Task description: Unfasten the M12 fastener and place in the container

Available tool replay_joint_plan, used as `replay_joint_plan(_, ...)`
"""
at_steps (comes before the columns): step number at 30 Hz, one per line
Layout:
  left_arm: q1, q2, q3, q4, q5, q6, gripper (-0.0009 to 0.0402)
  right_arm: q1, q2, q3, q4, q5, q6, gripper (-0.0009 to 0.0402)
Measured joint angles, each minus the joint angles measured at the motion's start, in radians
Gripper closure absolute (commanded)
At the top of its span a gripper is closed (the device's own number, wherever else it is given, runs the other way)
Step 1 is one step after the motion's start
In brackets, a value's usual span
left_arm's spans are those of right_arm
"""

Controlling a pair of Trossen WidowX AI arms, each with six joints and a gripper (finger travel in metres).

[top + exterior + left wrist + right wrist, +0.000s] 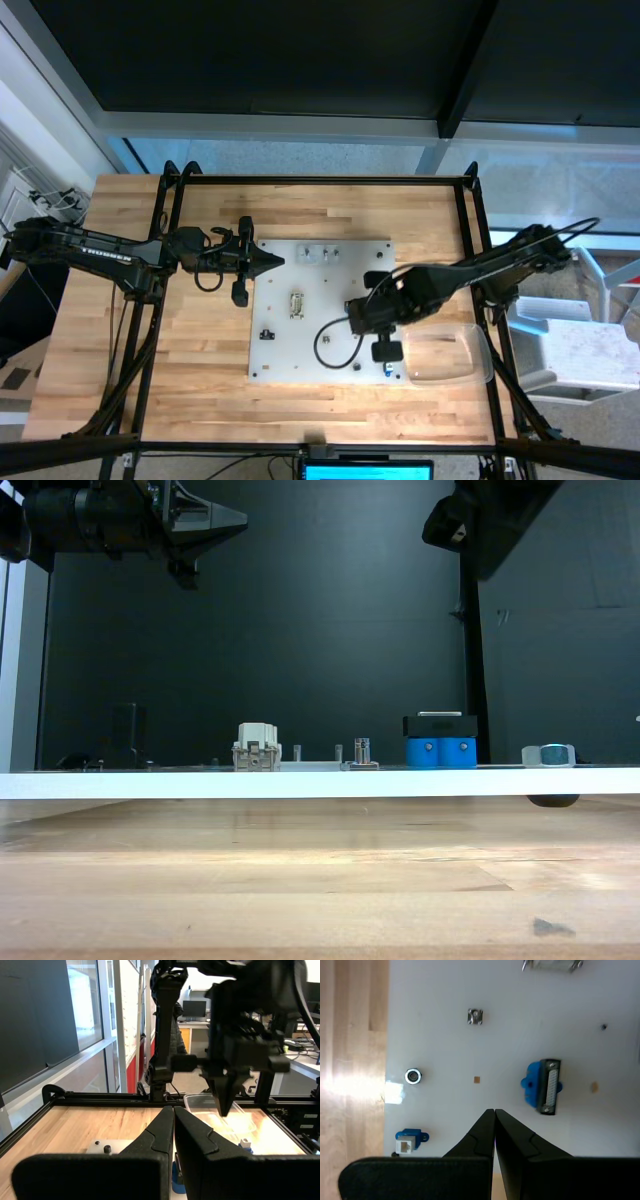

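Butcher-block surface (200,350) carrying the white board (300,350). The M12 fastener (413,1076), silver with a dark centre, sits on its stud near the board's near edge, outside the container (452,362). The right gripper (494,1111) hangs above the board, jaws closed on nothing. The left gripper (173,1108) hovers high over the board's far left part, jaws likewise closed. Hazards, as I judge them: descending unopened, the jaws would strike the fastener; a shallow grip could slip mid-turn; a freed fastener may roll away.

Wooden table (200,390), white board (290,350) at centre, clear container (452,360) just beside its near right edge
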State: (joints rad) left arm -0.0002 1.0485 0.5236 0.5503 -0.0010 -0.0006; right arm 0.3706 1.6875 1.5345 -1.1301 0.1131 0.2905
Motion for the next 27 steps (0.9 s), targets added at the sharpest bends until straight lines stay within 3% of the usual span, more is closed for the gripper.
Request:
replay_joint_plan(11,0.000,0.000,0.000,0.000,0.000,0.000,0.0393,0.087,0.202,0.132,-0.052,-0.008,0.201,0.0374)
replay_joint_plan(27,0.000,0.000,0.000,0.000,0.000,0.000,0.0393,0.141,0.329,0.127,0.022,-0.029,0.298,0.0189)
